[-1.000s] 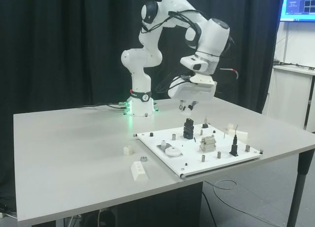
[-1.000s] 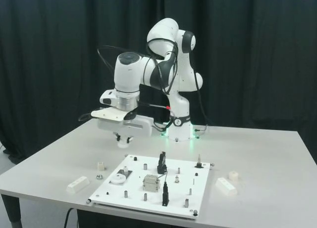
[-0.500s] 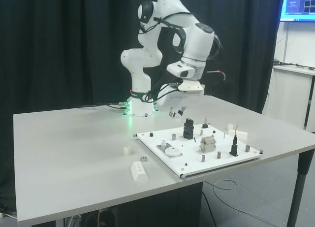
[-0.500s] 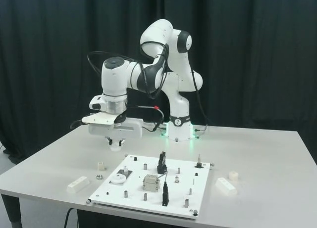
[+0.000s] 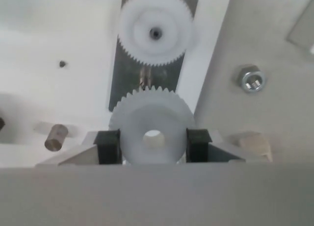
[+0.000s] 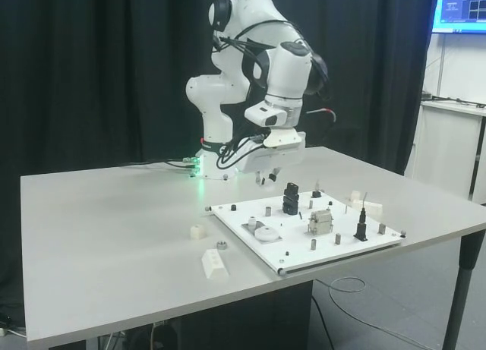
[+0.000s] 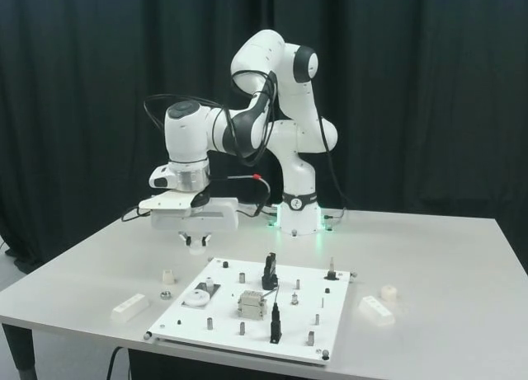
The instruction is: Insert medium gear.
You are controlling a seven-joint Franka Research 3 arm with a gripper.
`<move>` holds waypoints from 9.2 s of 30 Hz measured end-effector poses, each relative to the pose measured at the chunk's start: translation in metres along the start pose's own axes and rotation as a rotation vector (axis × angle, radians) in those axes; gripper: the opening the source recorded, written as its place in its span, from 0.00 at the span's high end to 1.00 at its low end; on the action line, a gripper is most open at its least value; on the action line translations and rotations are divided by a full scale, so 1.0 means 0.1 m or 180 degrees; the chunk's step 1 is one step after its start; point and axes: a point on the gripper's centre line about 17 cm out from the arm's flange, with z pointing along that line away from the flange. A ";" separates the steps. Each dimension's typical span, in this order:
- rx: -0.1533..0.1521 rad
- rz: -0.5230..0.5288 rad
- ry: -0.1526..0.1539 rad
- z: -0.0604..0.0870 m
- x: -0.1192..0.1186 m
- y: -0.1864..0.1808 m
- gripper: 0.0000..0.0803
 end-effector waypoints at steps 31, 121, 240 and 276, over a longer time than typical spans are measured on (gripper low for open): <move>-0.0137 0.0022 0.0458 0.46 -0.01 -0.02 0.65; 0.0007 -0.0031 0.0456 1.09 -0.04 -0.04 0.65; -0.0018 0.0079 0.0313 1.18 -0.07 -0.08 0.65; 0.0000 0.0078 0.0322 1.19 -0.07 -0.09 0.65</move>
